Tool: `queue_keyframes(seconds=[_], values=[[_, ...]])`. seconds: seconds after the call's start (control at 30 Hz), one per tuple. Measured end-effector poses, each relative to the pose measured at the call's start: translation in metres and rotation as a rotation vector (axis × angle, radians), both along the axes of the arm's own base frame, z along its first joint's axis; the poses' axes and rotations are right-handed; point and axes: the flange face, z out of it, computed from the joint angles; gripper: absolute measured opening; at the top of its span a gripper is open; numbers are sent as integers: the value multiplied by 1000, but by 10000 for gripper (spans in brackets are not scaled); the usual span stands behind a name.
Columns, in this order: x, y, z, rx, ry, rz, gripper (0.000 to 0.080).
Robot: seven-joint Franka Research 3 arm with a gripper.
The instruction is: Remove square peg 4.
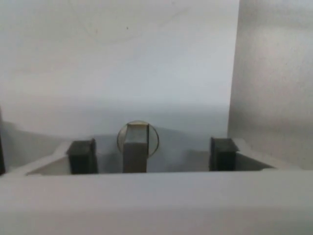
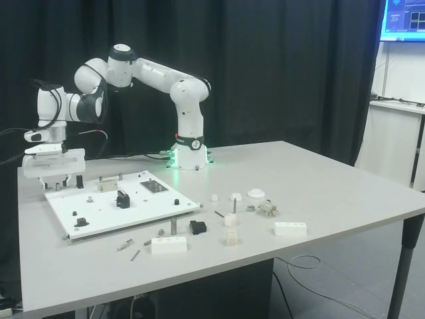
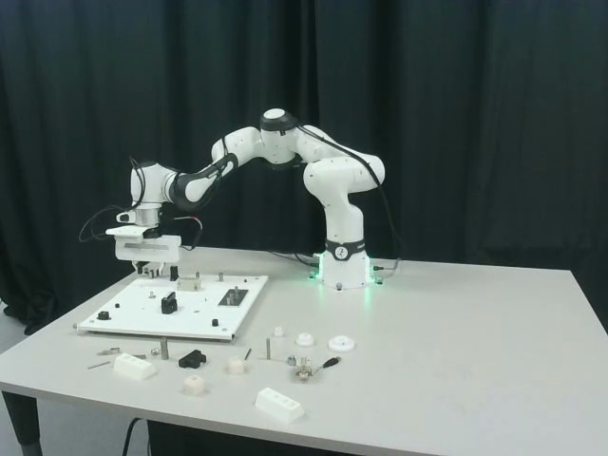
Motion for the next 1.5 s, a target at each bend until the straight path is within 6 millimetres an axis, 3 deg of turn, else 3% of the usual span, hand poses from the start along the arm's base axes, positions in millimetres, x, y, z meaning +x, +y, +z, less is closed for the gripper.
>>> queue_keyframes(seconds=[0.03,0.07,0.33,0.4,0.6,0.63,1.0,1.5], values=[[1,0,0,0,-1,2,800],[2,0,0,-1,-2,4,491],[9,3,2,2,-3,17,491],[9,4,2,13,-3,16,143],[9,5,2,19,-1,17,143],[9,5,2,20,-1,17,94],[10,5,4,19,-1,18,94],[18,8,29,6,30,38,94]])
